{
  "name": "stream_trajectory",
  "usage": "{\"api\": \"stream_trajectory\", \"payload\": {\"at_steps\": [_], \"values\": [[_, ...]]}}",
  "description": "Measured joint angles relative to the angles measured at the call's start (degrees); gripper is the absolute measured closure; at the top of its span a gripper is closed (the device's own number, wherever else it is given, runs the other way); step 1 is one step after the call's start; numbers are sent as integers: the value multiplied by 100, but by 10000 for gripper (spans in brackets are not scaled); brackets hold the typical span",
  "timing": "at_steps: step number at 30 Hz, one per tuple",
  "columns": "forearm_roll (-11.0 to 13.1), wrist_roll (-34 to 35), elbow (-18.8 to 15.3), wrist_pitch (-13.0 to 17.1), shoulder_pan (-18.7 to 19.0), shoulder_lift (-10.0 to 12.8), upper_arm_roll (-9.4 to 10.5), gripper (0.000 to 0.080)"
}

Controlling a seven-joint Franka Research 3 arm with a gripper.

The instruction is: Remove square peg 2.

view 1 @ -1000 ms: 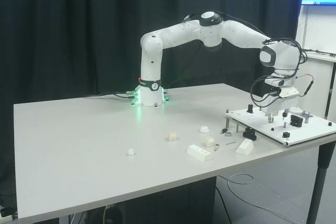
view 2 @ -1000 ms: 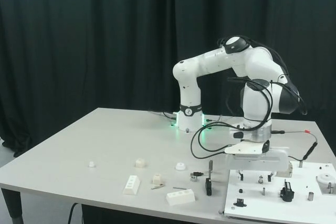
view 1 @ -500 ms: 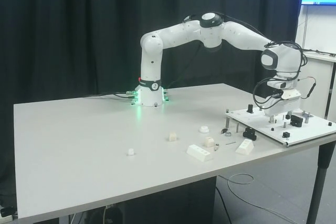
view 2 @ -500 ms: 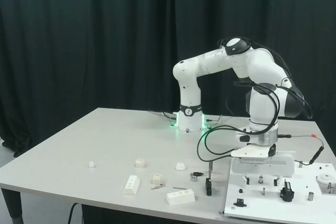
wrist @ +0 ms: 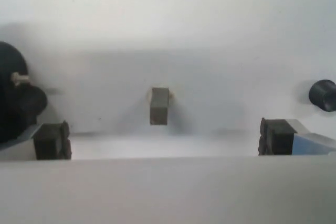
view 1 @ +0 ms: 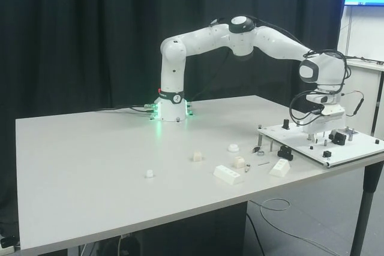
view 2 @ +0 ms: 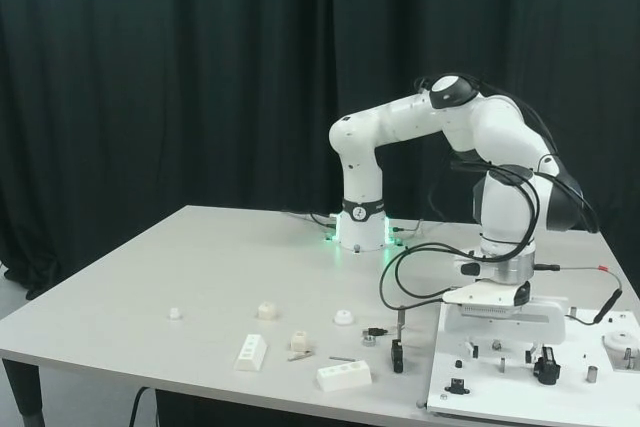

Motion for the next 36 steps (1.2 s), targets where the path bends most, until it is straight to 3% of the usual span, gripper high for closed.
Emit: {"api": "stream_trajectory", "payload": {"at_steps": [16, 17, 22, 23, 28, 29, 36], "values": [[-86, 199, 67, 34, -31, 7, 10, 3], [-101, 199, 76, 34, -37, 7, 10, 124], [-133, 200, 116, 34, -75, 7, 10, 124], [-134, 200, 120, 34, -80, 7, 11, 312], [-137, 200, 141, 34, -109, 7, 19, 312], [-137, 200, 146, 34, -115, 7, 23, 482], [-142, 201, 252, 28, -162, 6, 74, 482]]}}
